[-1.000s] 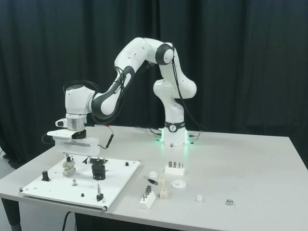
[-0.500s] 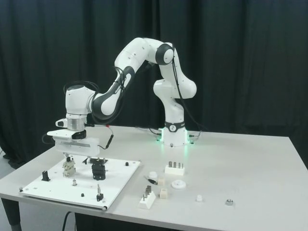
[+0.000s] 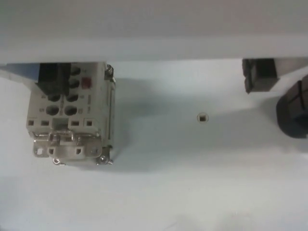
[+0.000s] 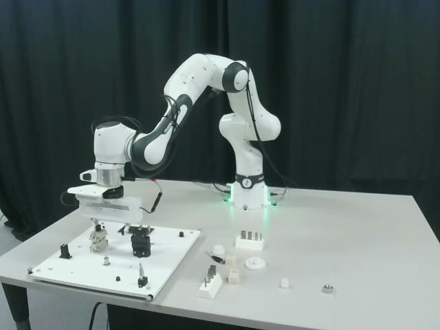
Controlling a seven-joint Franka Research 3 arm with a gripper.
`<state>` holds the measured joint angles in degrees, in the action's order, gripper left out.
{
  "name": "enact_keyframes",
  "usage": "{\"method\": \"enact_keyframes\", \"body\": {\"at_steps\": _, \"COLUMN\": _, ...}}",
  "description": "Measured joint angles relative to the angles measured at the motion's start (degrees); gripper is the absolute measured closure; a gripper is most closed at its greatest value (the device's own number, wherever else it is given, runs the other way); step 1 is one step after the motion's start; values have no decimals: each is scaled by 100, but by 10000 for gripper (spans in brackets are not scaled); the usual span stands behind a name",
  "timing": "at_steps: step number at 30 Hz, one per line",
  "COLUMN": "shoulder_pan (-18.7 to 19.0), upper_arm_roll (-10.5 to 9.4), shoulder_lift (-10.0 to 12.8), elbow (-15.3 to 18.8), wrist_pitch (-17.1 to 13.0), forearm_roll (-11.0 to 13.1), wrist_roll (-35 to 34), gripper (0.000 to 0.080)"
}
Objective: Insert waterproof.
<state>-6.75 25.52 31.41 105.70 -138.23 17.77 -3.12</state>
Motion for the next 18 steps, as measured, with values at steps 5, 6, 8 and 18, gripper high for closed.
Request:
{"method": "enact_keyframes", "body": {"at_steps": 5, "shoulder_pan": 3, "upper_arm_roll": -3, "shoulder_lift": -14, "elbow": 39, "wrist_pitch": -73, "forearm_roll": 14, "wrist_roll": 0, "gripper": 3}}
{"method": "enact_keyframes", "body": {"at_steps": 6, "shoulder_pan": 4, "upper_arm_roll": -3, "shoulder_lift": -18, "elbow": 49, "wrist_pitch": -89, "forearm_roll": 17, "wrist_roll": 0, "gripper": 3}}
{"method": "enact_keyframes", "body": {"at_steps": 8, "shoulder_pan": 7, "upper_arm_roll": -4, "shoulder_lift": -25, "elbow": 67, "wrist_pitch": -119, "forearm_roll": 20, "wrist_roll": 0, "gripper": 3}}
{"method": "enact_keyframes", "body": {"at_steps": 18, "shoulder_pan": 14, "upper_arm_roll": -4, "shoulder_lift": -34, "elbow": 102, "wrist_pitch": -187, "forearm_roll": 30, "wrist_roll": 0, "gripper": 3}}
